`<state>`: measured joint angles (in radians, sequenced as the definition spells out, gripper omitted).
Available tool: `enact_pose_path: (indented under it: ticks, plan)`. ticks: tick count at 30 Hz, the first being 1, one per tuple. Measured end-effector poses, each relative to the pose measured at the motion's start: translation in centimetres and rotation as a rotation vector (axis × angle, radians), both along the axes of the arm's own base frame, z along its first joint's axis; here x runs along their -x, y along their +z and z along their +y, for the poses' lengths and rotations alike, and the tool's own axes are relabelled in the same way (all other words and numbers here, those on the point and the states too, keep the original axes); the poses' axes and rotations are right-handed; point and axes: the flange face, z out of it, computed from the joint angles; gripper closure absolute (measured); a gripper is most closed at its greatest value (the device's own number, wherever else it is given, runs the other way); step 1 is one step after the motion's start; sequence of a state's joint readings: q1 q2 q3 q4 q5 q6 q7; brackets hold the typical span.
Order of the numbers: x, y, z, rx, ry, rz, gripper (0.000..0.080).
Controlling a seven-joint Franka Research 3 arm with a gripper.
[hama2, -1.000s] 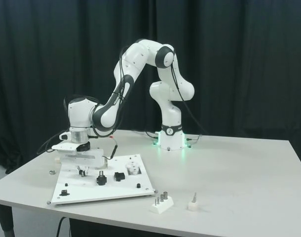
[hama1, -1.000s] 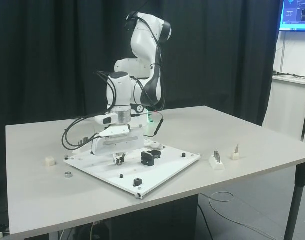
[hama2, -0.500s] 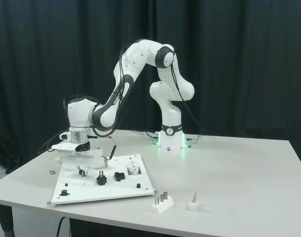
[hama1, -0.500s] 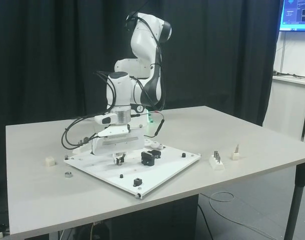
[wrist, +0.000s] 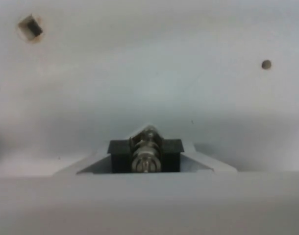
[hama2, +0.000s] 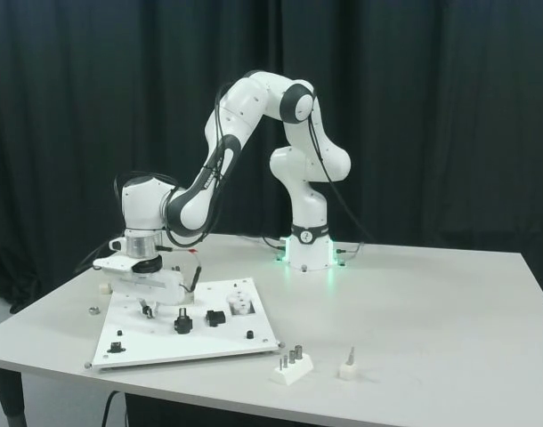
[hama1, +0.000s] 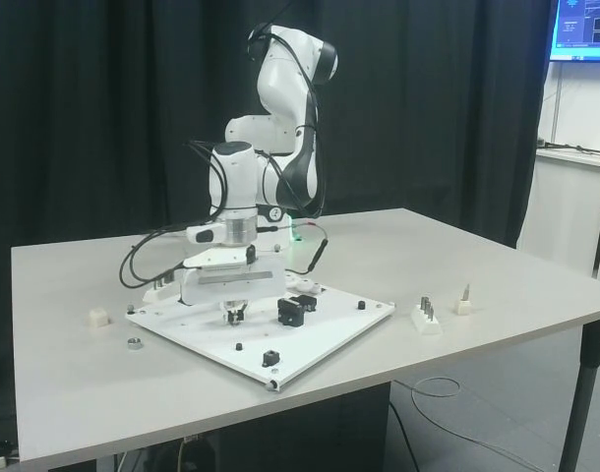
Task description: Insert BNC.
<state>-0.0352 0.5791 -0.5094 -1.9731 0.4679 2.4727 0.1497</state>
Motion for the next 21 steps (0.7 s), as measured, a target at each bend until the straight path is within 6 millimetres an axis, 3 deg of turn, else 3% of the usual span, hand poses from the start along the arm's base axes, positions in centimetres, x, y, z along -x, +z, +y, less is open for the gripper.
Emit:
enact_pose_path:
  ticks: [21]
  plan:
    - [0.0,0.03,-0.01,-0.012,-0.335,-0.002,0.0681]
